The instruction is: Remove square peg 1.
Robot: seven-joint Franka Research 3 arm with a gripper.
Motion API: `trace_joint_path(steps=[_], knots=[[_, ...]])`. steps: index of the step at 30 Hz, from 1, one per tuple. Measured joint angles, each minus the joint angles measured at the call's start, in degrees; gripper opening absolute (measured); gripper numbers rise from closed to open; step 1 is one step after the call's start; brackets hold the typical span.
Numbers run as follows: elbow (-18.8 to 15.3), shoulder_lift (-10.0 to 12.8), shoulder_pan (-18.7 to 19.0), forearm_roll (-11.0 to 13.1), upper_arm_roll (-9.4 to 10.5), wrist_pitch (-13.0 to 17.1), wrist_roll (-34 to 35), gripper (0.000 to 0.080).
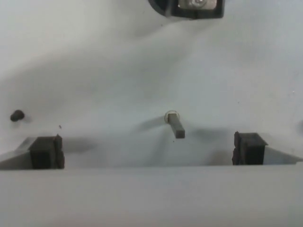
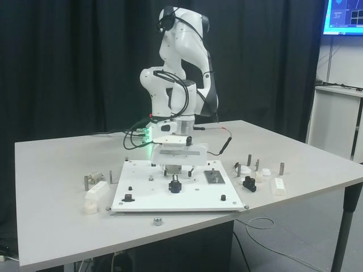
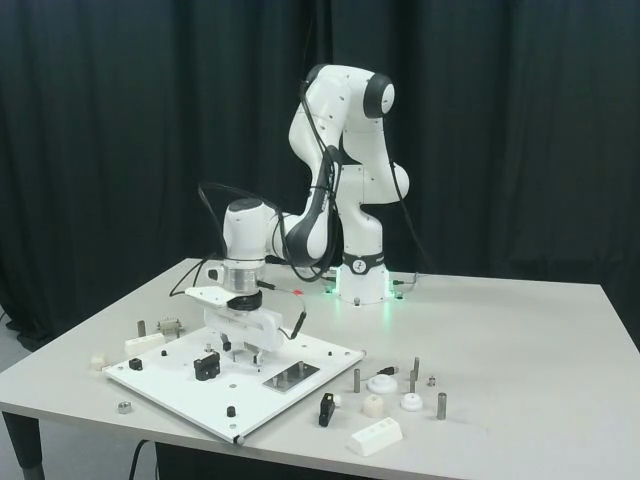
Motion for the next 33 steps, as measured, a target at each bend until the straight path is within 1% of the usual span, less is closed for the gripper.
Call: trace_joint_path(steps=[8, 16, 17, 26, 27, 32, 33], knots=[[0.1, 0.9, 0.0, 0.5, 0.26, 0.6, 0.0, 0.0800], [0.3, 1.2, -0.2, 1.3, 0.58, 1.3, 0.0, 0.0800], [0.3, 1.3, -0.2, 1.4, 0.58, 1.4, 0.0, 0.0686], [1.0, 1.4, -0.5, 1.4, 0.58, 2.0, -0.1, 0.0686], [1.0, 1.4, -0.6, 1.4, 0.58, 2.1, -0.1, 0.0360], [1.2, 1.5, -1.2, 1.4, 0.49, 2.2, -0.4, 0.0360], [1.2, 1.5, -1.4, 1.4, 0.49, 2.2, -0.5, 0.0202]])
